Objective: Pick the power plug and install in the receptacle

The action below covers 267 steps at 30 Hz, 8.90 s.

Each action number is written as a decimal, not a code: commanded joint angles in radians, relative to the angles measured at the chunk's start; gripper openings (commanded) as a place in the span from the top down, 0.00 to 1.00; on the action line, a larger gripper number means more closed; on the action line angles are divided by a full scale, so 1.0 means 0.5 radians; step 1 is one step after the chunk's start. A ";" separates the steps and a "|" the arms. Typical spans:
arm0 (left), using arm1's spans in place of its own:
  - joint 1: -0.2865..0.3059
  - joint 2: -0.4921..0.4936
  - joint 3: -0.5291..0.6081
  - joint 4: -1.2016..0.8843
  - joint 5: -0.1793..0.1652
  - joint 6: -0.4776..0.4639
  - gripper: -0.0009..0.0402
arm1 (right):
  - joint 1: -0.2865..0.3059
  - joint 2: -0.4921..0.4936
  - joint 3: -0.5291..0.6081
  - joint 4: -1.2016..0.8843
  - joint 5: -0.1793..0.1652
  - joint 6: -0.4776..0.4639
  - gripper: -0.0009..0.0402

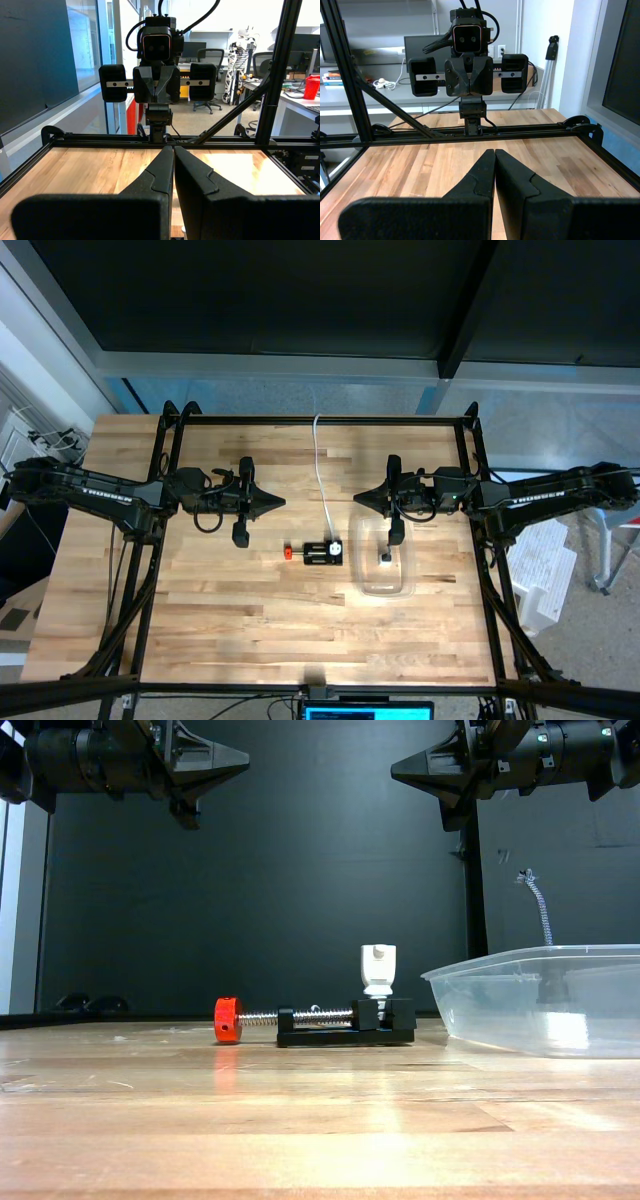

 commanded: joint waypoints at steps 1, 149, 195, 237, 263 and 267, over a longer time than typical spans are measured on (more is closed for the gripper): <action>0.001 0.000 0.001 0.001 0.000 0.000 0.98 | 0.001 0.001 0.001 0.002 0.001 0.001 0.98; 0.001 0.000 0.001 0.001 0.000 0.000 0.98 | 0.611 0.697 0.417 -2.047 0.163 0.488 0.77; 0.000 0.000 0.001 0.002 0.000 0.000 0.98 | 0.606 0.446 0.787 -2.477 0.217 0.473 0.98; 0.001 0.000 0.001 0.001 0.000 0.000 0.98 | 0.358 1.312 1.615 -2.422 0.191 0.298 0.98; 0.001 0.000 0.001 0.001 0.000 0.000 0.98 | 0.341 1.382 1.601 -2.387 0.150 0.262 0.98; 0.001 0.000 0.001 0.002 0.000 0.000 0.98 | 0.340 1.381 1.601 -2.394 0.150 0.262 0.98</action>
